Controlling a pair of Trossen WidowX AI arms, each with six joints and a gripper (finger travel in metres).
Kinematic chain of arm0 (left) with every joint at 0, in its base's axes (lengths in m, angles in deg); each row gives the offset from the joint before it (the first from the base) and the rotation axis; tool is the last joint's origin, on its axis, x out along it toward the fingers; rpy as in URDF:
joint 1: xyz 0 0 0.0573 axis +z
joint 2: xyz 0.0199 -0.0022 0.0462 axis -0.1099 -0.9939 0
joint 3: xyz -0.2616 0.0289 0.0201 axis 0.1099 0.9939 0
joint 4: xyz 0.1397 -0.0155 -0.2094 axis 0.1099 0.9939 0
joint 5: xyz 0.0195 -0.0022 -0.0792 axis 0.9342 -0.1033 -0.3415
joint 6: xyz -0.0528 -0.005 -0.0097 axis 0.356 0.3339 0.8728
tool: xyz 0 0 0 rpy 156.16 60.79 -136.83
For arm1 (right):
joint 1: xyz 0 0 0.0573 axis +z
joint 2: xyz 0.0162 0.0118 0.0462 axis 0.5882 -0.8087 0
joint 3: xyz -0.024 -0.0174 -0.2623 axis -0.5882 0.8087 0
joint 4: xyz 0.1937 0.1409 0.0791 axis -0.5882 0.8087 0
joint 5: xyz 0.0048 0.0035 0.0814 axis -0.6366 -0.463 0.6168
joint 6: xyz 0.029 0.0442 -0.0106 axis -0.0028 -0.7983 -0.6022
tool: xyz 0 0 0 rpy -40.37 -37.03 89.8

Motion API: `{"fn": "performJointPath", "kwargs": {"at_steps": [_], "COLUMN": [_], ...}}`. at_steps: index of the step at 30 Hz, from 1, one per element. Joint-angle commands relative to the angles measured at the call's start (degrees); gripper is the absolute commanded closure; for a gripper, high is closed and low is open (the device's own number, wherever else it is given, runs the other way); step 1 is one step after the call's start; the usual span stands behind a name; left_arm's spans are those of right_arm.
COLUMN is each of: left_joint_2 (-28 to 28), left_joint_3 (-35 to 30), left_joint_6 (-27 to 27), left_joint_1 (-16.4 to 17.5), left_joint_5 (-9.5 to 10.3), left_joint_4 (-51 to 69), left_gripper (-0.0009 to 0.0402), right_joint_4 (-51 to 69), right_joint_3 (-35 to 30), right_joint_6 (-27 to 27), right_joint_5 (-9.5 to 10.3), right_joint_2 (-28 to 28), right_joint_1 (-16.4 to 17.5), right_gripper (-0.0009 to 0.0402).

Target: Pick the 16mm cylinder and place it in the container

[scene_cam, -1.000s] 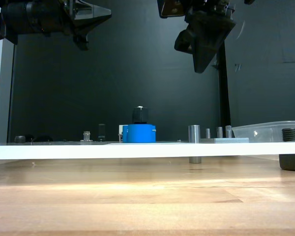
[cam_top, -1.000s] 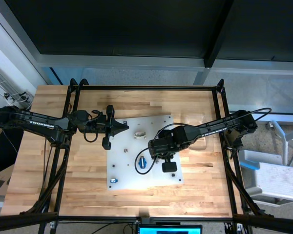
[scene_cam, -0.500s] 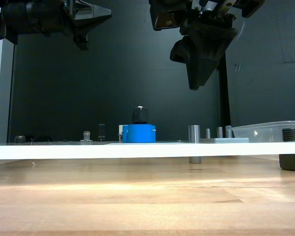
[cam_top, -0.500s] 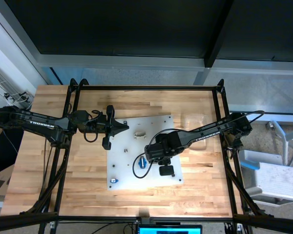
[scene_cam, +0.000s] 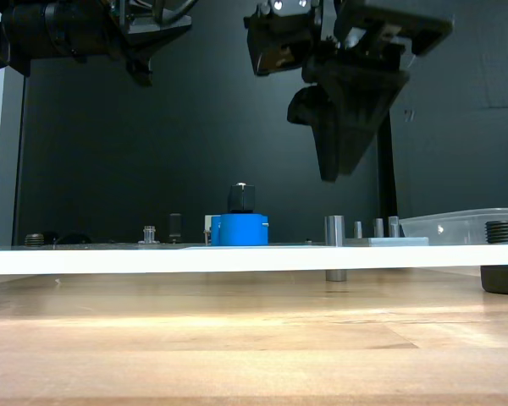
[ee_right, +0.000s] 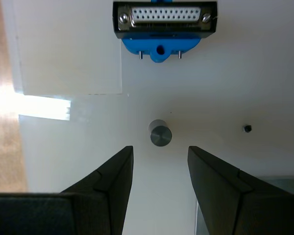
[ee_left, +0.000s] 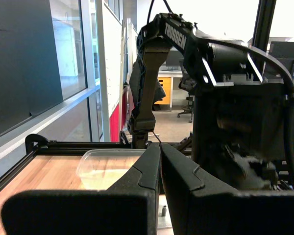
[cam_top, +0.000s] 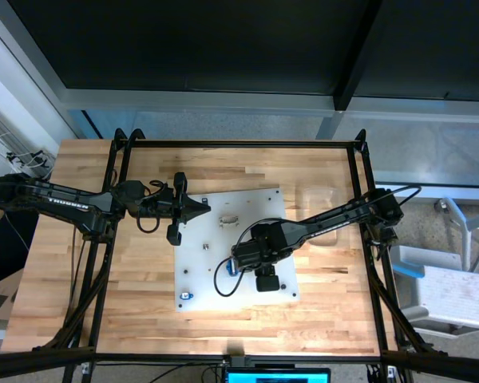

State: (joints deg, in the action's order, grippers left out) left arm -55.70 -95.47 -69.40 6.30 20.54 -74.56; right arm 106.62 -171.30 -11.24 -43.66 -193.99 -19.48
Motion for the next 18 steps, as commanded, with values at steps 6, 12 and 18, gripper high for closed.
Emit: {"fn": "performJointPath", "kwargs": {"at_steps": [6, 12, 18], "left_joint_2": [-0.02, -0.02, -0.02], "left_joint_3": [0.0, 0.0, 0.0], "left_joint_6": [0.0, 0.0, 0.0], "left_joint_1": [0.02, 0.0, 0.02], "left_joint_5": [0.0, 0.0, 0.0], "left_joint_4": [0.02, 0.02, 0.02], "left_gripper": [0.0393, 0.0393, 0.0393], "right_joint_4": [-0.61, -0.92, -1.62], "right_joint_3": [0.11, 0.13, 0.48], "right_joint_6": [0.24, 0.24, 0.26], "right_joint_5": [-0.09, -1.36, -1.38], "right_joint_2": [-2.21, -3.41, -3.48], "right_joint_1": [-0.07, -0.15, -0.2], "right_gripper": [0.024, 0.024, 0.024]}}
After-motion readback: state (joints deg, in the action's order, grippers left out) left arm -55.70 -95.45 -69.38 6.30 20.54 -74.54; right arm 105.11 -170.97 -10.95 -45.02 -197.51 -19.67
